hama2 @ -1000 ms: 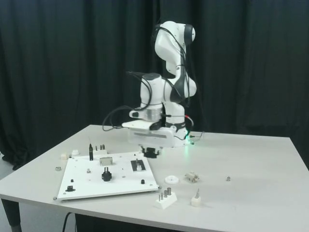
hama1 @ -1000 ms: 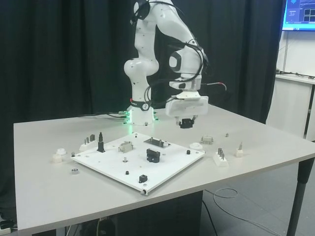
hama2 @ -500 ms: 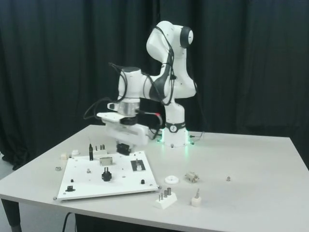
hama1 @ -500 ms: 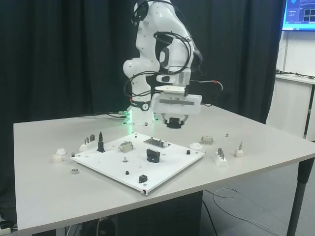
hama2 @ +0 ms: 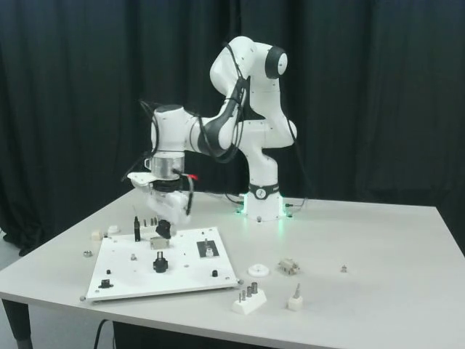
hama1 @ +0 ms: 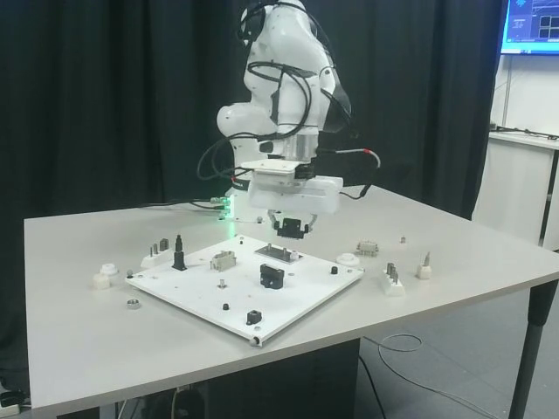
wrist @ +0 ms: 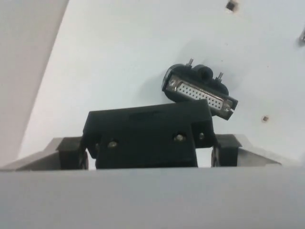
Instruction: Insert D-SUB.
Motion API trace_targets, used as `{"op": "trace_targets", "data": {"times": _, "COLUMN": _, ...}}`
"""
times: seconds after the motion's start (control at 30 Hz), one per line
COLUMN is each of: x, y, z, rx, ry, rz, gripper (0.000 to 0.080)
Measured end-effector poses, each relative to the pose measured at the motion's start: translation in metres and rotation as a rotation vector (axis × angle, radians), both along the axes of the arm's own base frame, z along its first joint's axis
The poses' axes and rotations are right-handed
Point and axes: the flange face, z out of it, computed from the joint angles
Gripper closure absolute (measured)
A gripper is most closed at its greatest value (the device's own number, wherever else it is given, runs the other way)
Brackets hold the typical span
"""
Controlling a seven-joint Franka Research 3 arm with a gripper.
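my gripper (wrist: 148, 155), clamped on the black d-sub plug (wrist: 147, 136), has swung from the table's far side to above the white board's (hama1: 306, 292) socket (wrist: 200, 94); alignment and descent remain.

Black curtain (hama1: 105, 96) behind; monitor (hama1: 531, 26) in room corner.

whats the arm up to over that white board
The white arm's gripper holds a black D-SUB plug in the air above the white board. In the wrist view the matching D-SUB socket sits on the board just beyond the plug, so the two are not yet mated. Other small parts lie on the grey table beside the board, untouched.
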Motion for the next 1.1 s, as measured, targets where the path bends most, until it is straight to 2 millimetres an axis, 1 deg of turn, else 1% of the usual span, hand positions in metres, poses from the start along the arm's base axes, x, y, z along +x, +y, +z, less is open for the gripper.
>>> {"op": "trace_targets", "data": {"times": 0.27, "x": 0.004, "y": -0.022, "z": -0.006, "rx": 0.057, "ry": 0.008, "rz": -0.172, "gripper": 0.0232}}
{"op": "trace_targets", "data": {"times": 0.53, "x": 0.006, "y": -0.037, "z": -0.012, "rx": 0.095, "ry": 0.041, "rz": -0.347, "gripper": 0.0233}}
{"op": "trace_targets", "data": {"times": 0.7, "x": 0.008, "y": -0.044, "z": -0.015, "rx": 0.117, "ry": 0.059, "rz": -0.397, "gripper": 0.0233}}
{"op": "trace_targets", "data": {"times": 0.87, "x": 0.011, "y": -0.049, "z": -0.017, "rx": 0.126, "ry": 0.069, "rz": -0.412, "gripper": 0.0233}}
{"op": "trace_targets", "data": {"times": 1.1, "x": 0.014, "y": -0.050, "z": -0.020, "rx": 0.125, "ry": 0.074, "rz": -0.411, "gripper": 0.0233}}
